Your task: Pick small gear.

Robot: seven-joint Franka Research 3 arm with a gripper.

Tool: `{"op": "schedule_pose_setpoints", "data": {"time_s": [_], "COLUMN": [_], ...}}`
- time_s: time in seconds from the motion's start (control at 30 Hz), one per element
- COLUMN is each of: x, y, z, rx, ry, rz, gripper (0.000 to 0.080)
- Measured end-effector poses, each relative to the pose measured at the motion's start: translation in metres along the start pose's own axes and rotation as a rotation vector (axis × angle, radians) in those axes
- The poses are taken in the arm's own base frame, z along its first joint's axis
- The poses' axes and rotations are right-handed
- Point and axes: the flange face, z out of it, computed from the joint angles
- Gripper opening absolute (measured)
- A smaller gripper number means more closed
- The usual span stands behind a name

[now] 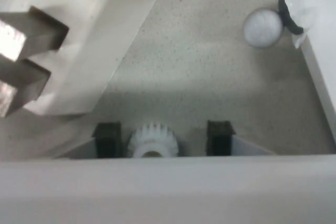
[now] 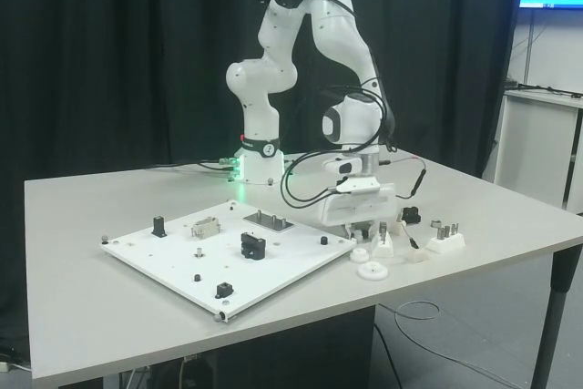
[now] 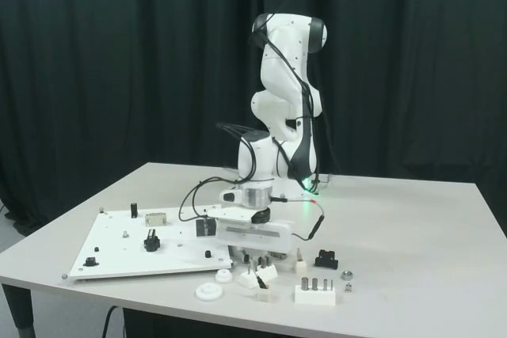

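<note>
Hand [image 1: 164, 139] spread around small gear [image 1: 153, 141] — white holder [image 1: 68, 51] close beside.

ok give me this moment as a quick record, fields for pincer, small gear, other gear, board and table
pincer: open, low over the table, one finger on each side of the small gear
small gear: white, between the fingers, nearer one of them, on the table
other gear: larger, white, flat on the table near the front edge, apart from the pincer
board: white, beside the pincer, carrying small black parts
table: grey
</note>
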Motion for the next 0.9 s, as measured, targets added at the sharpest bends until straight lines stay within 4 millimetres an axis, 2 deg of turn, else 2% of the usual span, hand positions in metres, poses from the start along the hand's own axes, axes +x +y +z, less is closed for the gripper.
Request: {"op": "schedule_pose_setpoints", "data": {"time_s": [0.07, 0.1, 0.37, 0.4, 0.53, 0.9], "x": [0.000, 0.000, 0.001, 0.001, 0.004, 0.017], "y": [0.000, 0.000, -0.001, -0.001, -0.004, -0.008], "z": [0.001, 0.001, 0.000, 0.000, -0.004, -0.030], "rx": [-0.001, -0.001, 0.001, 0.002, 0.009, 0.016], "ry": [0.000, 0.000, 0.001, 0.002, 0.007, -0.013], "rz": [0.000, 0.001, 0.000, 0.000, 0.001, 0.017], "gripper": [0.0432, 0.0270, 0.0270, 0.0201, 0.0201, 0.0201]}}
